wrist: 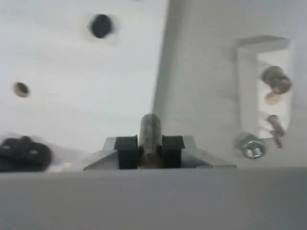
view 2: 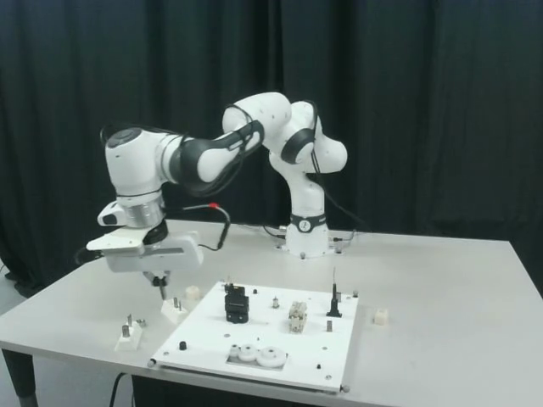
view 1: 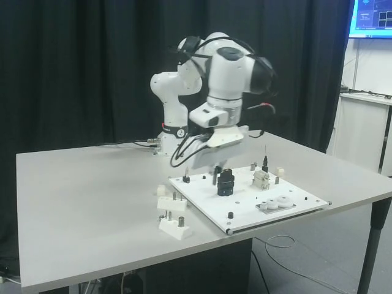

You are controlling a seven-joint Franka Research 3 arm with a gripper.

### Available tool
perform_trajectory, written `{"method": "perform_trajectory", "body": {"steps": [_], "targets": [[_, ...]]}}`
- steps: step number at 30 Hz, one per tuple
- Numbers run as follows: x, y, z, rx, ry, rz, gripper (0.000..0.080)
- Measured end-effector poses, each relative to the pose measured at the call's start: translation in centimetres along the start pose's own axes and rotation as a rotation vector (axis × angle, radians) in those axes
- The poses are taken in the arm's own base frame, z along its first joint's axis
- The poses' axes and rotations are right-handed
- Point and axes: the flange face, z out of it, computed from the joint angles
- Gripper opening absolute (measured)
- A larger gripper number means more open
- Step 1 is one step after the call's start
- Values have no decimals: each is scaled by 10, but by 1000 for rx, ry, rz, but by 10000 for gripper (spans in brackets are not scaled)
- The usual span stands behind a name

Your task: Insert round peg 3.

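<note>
1. One peg is being carried, by the look of the wrist view: the gripper (wrist: 149,152) is pinching a round metal peg (wrist: 149,130) between its black pads (wrist: 126,151), and the peg's free end is pointing down toward the edge where the white board (wrist: 81,72) is meeting the grey table (wrist: 201,86). A dark round hole (wrist: 101,26) and a smaller hole (wrist: 21,89) are showing in the board, both well apart from the peg. The white holder block (wrist: 264,91) beside the board is keeping two other pegs and a bolt.

2. Nothing is seated yet, judging by the first room view: the arm (view 1: 226,67) is hanging above the near-left part of the board (view 1: 245,196), clear of it, with the black fixture (view 1: 225,182) just beside the fingers. Two white holder blocks (view 1: 174,217) are standing on the table off the board's corner.

3. Half the job, I judge, is being left in the second room view: the gripper (view 2: 161,284) is hovering over the board's left edge, near the holders (view 2: 127,333), so alignment over the right hole and insertion are remaining. White rings (view 2: 254,354) are sitting in a tray at the board's front.
</note>
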Motion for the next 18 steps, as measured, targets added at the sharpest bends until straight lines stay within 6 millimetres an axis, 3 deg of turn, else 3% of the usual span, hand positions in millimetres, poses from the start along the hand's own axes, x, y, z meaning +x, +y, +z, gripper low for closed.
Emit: {"method": "perform_trajectory", "body": {"steps": [18], "targets": [[-53,-100,-14,-71,23,48,103]]}}
